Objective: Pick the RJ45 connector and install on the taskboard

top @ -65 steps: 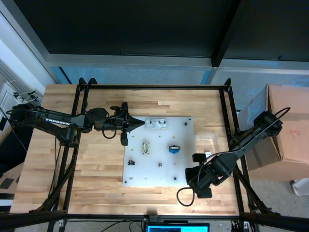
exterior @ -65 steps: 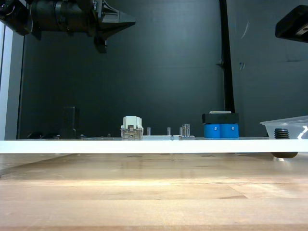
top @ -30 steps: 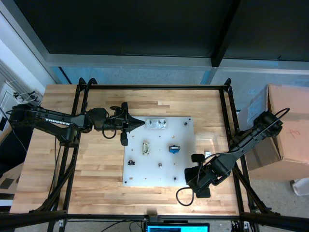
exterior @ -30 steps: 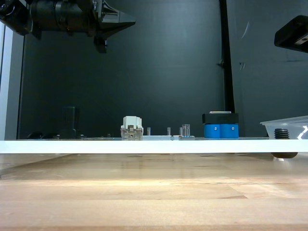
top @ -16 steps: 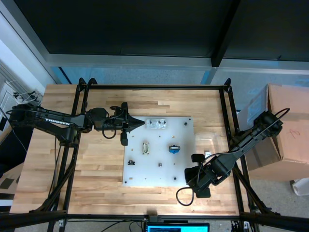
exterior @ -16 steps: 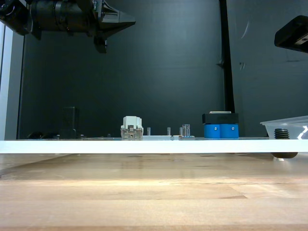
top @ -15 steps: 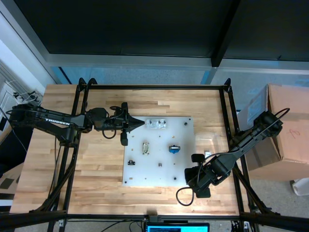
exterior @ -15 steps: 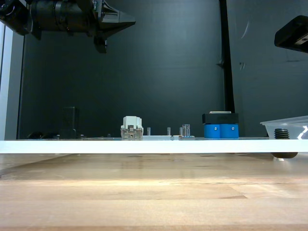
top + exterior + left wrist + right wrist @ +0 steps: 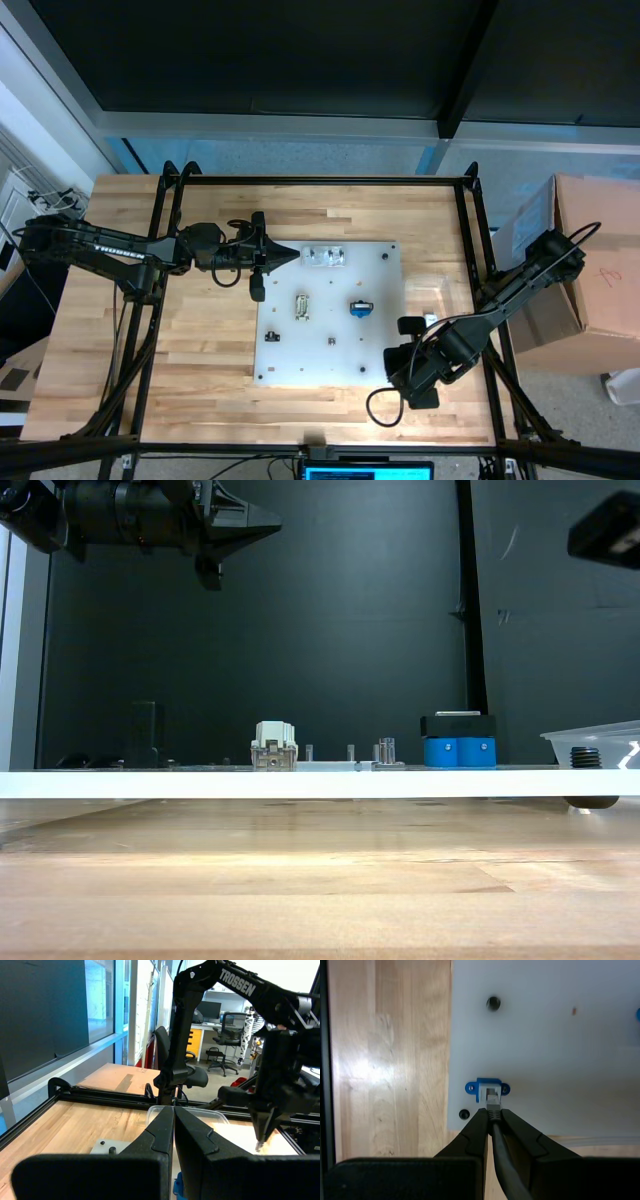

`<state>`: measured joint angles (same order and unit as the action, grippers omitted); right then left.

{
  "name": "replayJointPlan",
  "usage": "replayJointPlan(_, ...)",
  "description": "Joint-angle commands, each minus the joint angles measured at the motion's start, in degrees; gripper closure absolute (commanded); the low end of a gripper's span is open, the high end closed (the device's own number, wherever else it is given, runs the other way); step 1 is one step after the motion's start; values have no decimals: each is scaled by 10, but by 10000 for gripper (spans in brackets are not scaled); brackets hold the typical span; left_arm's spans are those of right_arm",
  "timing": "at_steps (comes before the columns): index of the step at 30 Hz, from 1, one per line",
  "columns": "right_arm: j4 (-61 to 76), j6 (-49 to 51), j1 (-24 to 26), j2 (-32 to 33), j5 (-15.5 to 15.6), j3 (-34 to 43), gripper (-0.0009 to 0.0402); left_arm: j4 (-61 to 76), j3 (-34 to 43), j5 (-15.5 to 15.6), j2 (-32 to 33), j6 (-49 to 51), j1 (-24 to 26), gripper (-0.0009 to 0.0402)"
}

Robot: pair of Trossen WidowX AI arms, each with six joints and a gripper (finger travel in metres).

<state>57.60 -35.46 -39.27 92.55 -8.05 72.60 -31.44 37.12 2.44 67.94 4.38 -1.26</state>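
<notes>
My right gripper [image 9: 492, 1112] is shut on a black cable just behind the RJ45 connector [image 9: 492, 1096]. In the right wrist view the plug's tip lines up with a small blue socket [image 9: 476, 1087] near a corner of the white taskboard [image 9: 545, 1050]. I cannot tell whether the plug is in the socket or above it. In the high view that gripper [image 9: 408, 375] hangs over the board's near right corner [image 9: 385, 375]. My left gripper [image 9: 290, 256] is shut and empty, held high by the board's far left edge, also seen in the low view [image 9: 268, 524].
On the board stand a grey-white connector housing [image 9: 274, 750], a blue and black block [image 9: 458, 742] and small posts. A clear plastic tray [image 9: 595, 742] sits to the board's right. A black frame rail [image 9: 480, 250] and a cardboard box [image 9: 590, 270] bound the right side.
The right arm's part in the low view has risen slightly. In the high view the right gripper shifted a touch to the right. The left arm has not moved.
</notes>
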Motion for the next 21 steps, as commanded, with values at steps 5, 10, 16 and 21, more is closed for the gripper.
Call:
replayJointPlan(5,2,-1,-1,-2,-14,11,393,0,0,0,0,0,0,393)
replayJointPlan(10,2,-1,-2,2,-14,10,393,0,0,0,0,0,0,393)
replayJointPlan(16,0,0,-3,11,-14,8,393,0,0,0,0,0,0,393)
replayJointPlan(21,0,3,-2,17,-14,5,393,0,0,0,0,0,0,393)
